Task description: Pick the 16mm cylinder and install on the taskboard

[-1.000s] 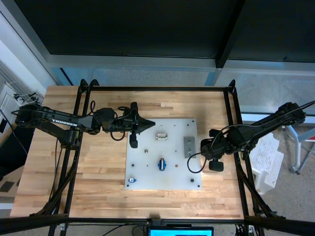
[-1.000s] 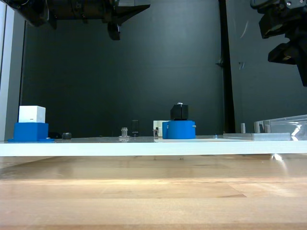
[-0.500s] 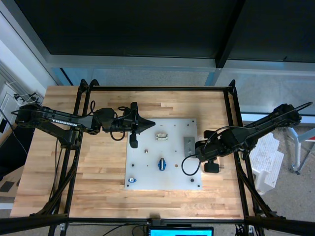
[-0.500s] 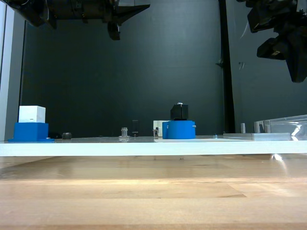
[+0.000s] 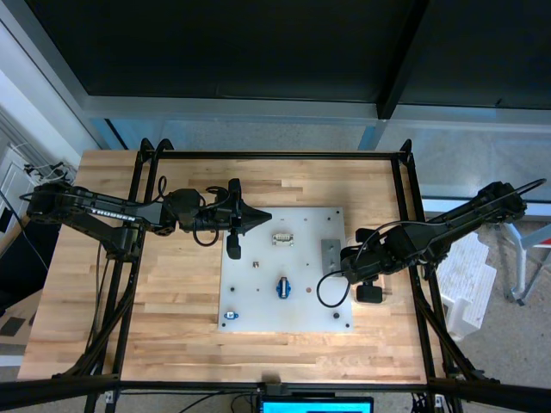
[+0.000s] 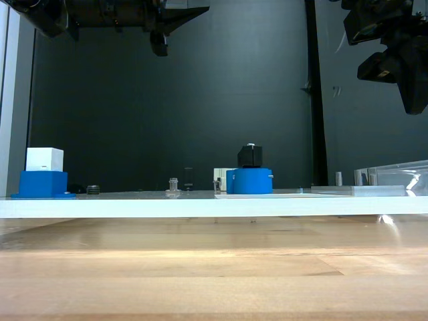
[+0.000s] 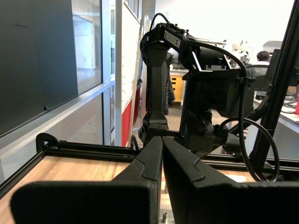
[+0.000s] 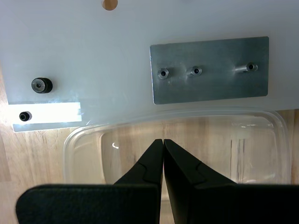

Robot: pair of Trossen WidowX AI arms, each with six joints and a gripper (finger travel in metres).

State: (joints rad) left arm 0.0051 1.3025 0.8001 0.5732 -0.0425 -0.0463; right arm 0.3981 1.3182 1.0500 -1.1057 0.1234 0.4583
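Left gripper (image 7: 162, 140) — fingers together, raised, pointing inward; right gripper (image 8: 163, 141) — fingers together, raised, pointing down.

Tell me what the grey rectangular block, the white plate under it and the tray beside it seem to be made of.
The block: brushed grey metal, perhaps aluminium, by its dull sheen. The taskboard: smooth white, glossy glare, likely plastic. The tray: clear plastic; the tabletop shows through. The right tool, shut, hangs over the tray; the left tool, shut, hovers above the taskboard's far left edge.

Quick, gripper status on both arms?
Left gripper: closed, empty, raised over the taskboard near its far-left edge.
Right gripper: closed, nothing visible in it, above the clear tray.
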